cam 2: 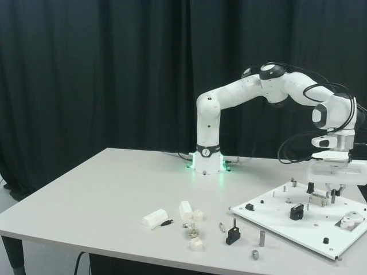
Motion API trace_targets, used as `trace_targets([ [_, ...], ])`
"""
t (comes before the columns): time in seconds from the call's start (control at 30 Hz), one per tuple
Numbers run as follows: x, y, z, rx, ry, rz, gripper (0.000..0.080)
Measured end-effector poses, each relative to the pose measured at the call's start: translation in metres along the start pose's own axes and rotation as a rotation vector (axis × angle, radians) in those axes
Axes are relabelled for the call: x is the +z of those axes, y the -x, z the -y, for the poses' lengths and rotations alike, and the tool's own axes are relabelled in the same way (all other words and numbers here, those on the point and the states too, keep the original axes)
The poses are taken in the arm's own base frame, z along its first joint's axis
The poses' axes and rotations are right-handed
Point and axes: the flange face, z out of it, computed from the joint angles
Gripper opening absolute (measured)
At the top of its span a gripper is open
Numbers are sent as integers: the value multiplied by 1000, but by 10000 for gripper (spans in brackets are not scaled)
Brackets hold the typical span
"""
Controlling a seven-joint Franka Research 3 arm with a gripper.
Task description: Place round peg 3.
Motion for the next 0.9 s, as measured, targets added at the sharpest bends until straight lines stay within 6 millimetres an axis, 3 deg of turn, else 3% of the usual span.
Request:
trace_targets([
  [0.47, 5, -93, -17, 66, 60, -97, 114],
  [0.9, 19, -181, -57, 26, 125, -102, 114],
])
